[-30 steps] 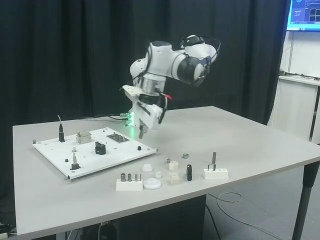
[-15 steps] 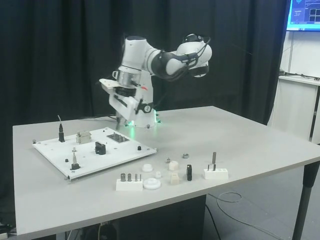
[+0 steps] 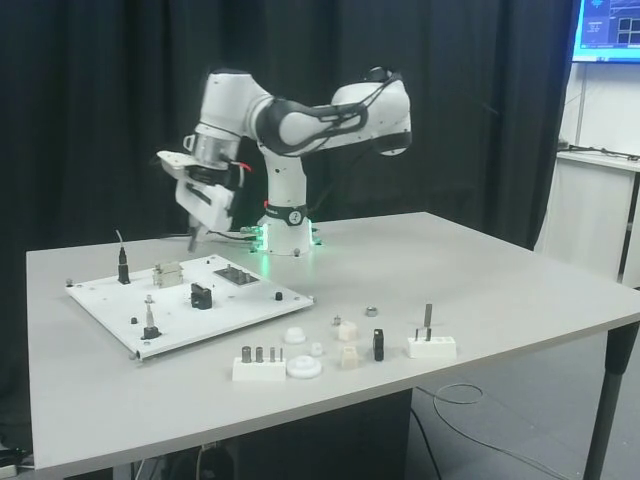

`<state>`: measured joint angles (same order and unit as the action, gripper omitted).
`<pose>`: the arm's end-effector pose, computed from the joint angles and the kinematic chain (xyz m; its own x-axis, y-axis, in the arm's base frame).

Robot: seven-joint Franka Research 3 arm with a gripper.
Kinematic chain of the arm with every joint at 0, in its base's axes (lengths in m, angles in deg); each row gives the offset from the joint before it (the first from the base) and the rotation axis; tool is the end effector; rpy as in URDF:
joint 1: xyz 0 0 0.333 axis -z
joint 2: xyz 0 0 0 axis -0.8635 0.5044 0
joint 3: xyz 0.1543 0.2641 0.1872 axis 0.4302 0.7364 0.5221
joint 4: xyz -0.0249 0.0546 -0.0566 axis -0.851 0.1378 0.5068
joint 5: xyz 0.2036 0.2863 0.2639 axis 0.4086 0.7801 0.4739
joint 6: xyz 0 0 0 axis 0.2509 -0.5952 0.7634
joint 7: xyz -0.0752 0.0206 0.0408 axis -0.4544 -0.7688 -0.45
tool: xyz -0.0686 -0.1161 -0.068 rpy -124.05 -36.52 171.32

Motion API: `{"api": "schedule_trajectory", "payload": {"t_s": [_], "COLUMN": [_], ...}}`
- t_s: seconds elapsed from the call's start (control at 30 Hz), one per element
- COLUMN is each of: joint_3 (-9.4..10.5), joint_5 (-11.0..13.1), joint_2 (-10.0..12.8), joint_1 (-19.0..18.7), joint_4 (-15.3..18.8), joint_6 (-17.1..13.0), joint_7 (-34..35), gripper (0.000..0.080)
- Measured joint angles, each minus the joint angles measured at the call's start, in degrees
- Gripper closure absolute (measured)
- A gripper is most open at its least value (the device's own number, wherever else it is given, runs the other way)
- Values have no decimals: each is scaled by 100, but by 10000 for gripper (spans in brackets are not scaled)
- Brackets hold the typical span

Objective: Insert square peg 4.

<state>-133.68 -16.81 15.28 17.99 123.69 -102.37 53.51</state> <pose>0.4132 -0.3760 0.3043 -0.6146 -0.7636 0.1982 -0.7858 0.6146 -0.0690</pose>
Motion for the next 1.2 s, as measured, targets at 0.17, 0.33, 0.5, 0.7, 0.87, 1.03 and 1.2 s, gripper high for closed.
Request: {"api": "schedule_trajectory", "payload": {"t_s": [0.17, 0.33, 0.5, 0.7, 0.87, 1.03, 1.2], "joint_3": [0, 3, 17, 55, 115, 200, 270], "joint_5": [167, 336, 475, 626, 703, 767, 805], "joint_2": [-1, -1, -5, -7, -7, -8, -7], "joint_1": [365, 763, 1147, 1612, 2016, 2426, 2830], "joint_4": [-4, -37, -112, -268, -469, -701, -958], "joint_6": [-60, -72, -70, -46, 4, 77, 213], "joint_7": [-422, -861, -1218, -1591, -1851, -2000, -2155], "gripper": [649, 649, 649, 649, 649, 649, 649]}}
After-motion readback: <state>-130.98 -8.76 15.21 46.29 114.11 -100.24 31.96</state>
